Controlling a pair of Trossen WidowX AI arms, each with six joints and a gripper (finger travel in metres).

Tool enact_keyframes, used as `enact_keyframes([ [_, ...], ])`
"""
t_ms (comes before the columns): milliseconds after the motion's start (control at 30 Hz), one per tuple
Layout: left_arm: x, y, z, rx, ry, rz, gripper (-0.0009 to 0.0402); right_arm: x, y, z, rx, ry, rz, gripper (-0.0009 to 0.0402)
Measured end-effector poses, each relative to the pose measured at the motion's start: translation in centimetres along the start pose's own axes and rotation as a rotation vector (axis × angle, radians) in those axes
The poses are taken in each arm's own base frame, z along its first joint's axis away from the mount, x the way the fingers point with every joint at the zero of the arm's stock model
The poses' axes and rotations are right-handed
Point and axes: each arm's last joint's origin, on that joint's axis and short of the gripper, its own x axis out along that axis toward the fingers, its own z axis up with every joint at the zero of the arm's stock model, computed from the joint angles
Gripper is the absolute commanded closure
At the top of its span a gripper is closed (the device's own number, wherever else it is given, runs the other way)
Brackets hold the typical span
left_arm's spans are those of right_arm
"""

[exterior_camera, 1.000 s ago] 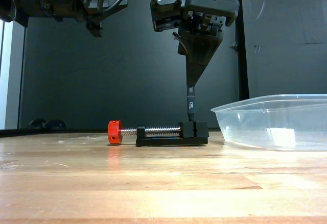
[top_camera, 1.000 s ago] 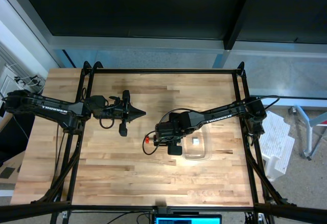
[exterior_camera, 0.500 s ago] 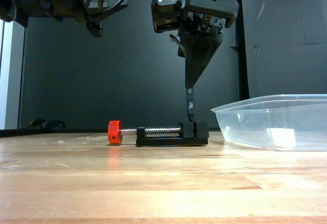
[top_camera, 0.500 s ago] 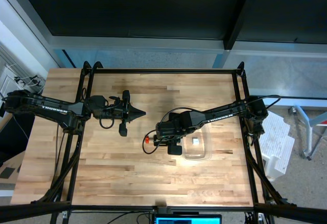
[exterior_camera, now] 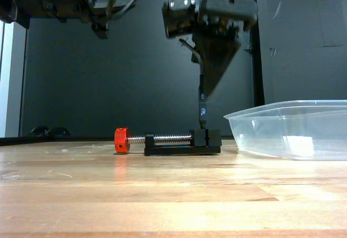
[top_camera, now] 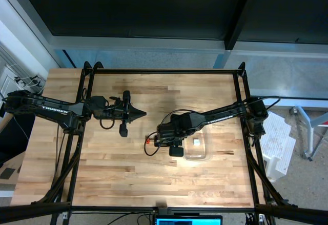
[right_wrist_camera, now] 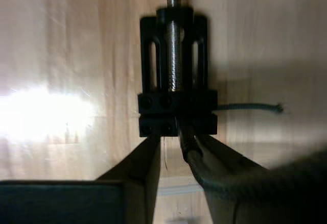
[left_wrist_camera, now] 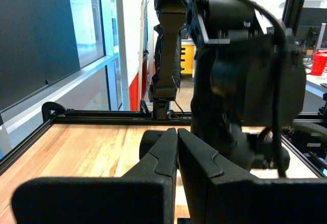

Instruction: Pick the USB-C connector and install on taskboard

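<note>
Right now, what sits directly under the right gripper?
The USB-C connector stands upright under the right gripper, its lower end at the taskboard. Whether it is seated inside is hidden. The left gripper hangs shut, off to the left.

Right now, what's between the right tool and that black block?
The USB-C connector, upright between right tool and taskboard, in the low view. The left tool hangs away, leftward.

Left gripper [top_camera: 139, 114]: held over the left half of the table [top_camera: 128, 174], well apart from the taskboard [exterior_camera: 209, 140].
Right gripper [exterior_camera: 201, 90]: held directly above the taskboard's tray-side end.
USB-C connector [exterior_camera: 202, 113]: stood upright on that end, under the right gripper.
Tray [exterior_camera: 287, 132]: set just right of the taskboard.
</note>
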Motion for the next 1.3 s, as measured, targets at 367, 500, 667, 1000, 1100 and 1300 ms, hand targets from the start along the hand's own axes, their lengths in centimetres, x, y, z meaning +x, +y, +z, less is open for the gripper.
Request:
enact_keyframes([
  [367,0.0,0.0,0.0,0.000,0.000,0.000,0.0393,-2.6,-0.4,-0.4,0.005,-0.048,-0.001,0.0209],
  [500,0.0,0.0,0.0,0.000,0.000,0.000,0.0393,-4.0,-0.5,-0.8,0.016,-0.072,0.004,0.0208],
  [667,0.0,0.0,0.0,0.000,0.000,0.000,0.0393,-4.4,-0.6,-1.0,0.017,-0.068,0.002,0.0208],
  [1000,0.0,0.0,0.0,0.000,0.000,0.000,0.0393,-4.8,-0.8,-1.1,0.012,-0.081,0.002,0.0214],
  [1100,0.0,0.0,0.0,0.000,0.000,0.000,0.0393,-5.2,-1.5,-1.4,0.002,-0.119,0.007,0.0227],
  [1300,0.0,0.0,0.0,0.000,0.000,0.000,0.0393,-7.0,-2.8,-2.8,-0.023,-0.295,0.015,0.0274],
])
